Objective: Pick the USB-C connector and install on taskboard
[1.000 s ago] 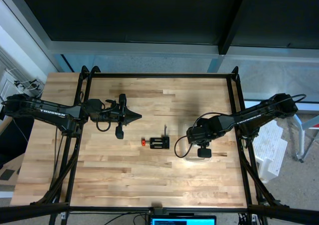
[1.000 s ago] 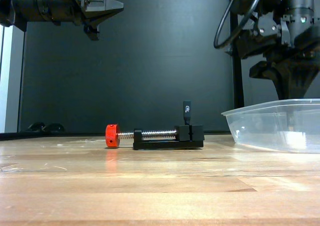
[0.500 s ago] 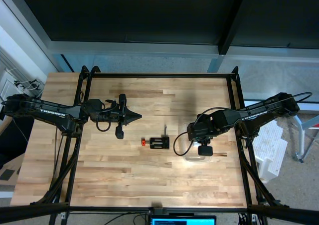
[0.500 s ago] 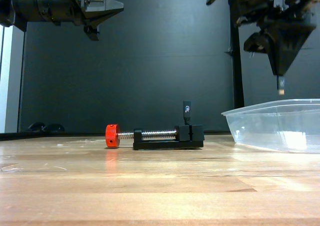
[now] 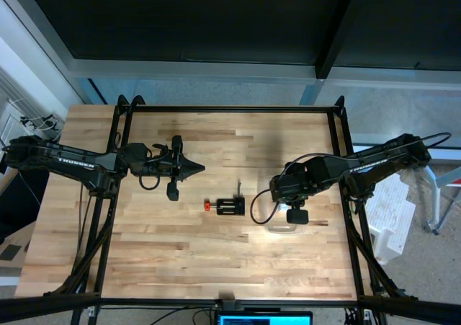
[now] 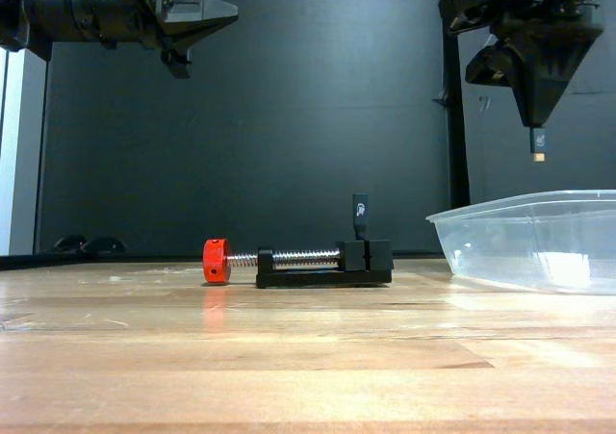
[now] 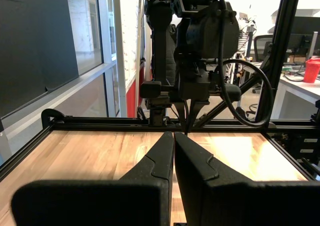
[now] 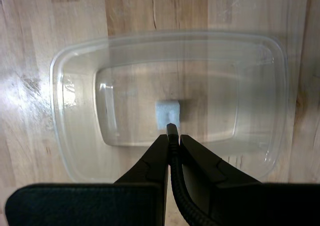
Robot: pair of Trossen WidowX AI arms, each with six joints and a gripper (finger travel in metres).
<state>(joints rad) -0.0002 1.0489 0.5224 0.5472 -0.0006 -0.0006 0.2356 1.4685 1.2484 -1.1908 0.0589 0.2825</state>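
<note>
The USB-C connector (image 6: 538,143), a small dark piece with a pale tip, hangs in the air above the clear plastic tray (image 6: 520,230), pinched at the end of the right pincer (image 6: 536,124). The low view shows it clear of the tray's rim and well apart from the taskboard (image 6: 322,261). In the right wrist view the two fingers are closed tight on the connector's sides, and a pale square pad (image 8: 167,114) lies on the tray floor directly beneath it.

The taskboard sits flat on the wooden surface (image 6: 289,357), just beside the tray on its left. Its red knob (image 6: 216,260) is at the end away from the tray, and a thin grey pin (image 6: 359,215) stands upright at the nearer end.

The left pincer (image 6: 231,12) hangs high over the left part of the surface, pointing inward. Its fingers are closed almost together on nothing.

As for progress, the pick looks done, since the connector is gripped and off the tray. I judge that carrying it across to the taskboard, lining it up and seating it are all left to do.

By count there is one connector, one taskboard, one tray with one pad in it, and two arms, of which only the right holds anything.
</note>
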